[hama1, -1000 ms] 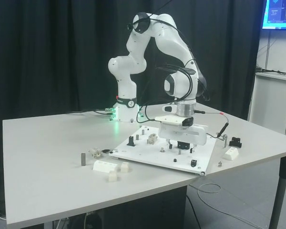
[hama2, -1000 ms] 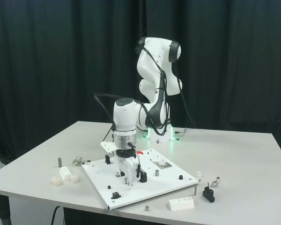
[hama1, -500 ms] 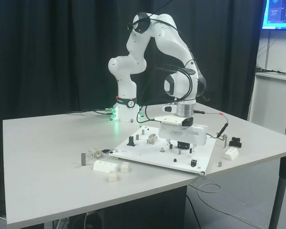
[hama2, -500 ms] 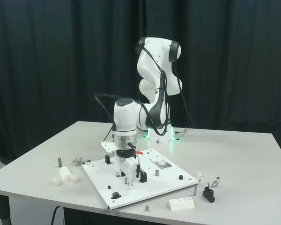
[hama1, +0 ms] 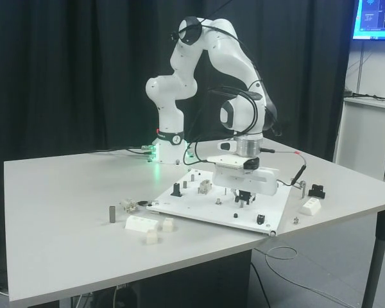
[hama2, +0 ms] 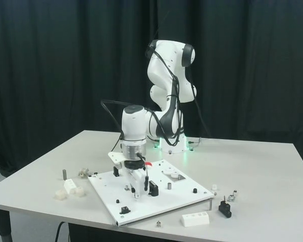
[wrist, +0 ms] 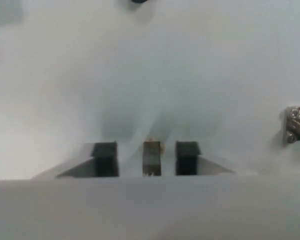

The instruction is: Remove square peg 2.

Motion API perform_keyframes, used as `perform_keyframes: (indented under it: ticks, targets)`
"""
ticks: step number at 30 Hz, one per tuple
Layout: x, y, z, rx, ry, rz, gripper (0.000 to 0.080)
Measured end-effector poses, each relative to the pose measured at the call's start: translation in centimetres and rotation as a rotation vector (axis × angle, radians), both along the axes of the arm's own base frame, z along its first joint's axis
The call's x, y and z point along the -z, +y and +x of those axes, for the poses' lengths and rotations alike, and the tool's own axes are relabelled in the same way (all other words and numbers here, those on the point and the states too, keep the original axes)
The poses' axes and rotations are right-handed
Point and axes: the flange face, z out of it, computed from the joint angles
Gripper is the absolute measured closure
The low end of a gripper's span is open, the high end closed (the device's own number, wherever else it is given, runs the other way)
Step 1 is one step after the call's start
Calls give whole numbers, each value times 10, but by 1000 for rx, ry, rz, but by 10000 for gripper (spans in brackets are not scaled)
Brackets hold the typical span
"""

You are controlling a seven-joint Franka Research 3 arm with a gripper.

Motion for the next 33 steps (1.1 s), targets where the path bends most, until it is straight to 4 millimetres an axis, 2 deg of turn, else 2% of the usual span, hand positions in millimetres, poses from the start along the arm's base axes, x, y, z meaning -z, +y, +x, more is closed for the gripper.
perform_keyframes:
  ticks: [6, 7, 8, 25, 33]
  targets:
    - [0, -2, -1, 13, 1, -1, 428]
    - [0, -2, -1, 13, 1, -1, 604]
    - [0, -2, -1, 13, 2, -1, 735]
    - [-2, -2, -1, 5, 0, -1, 733]
    - [-20, -2, -1, -9, 3, 3, 733]
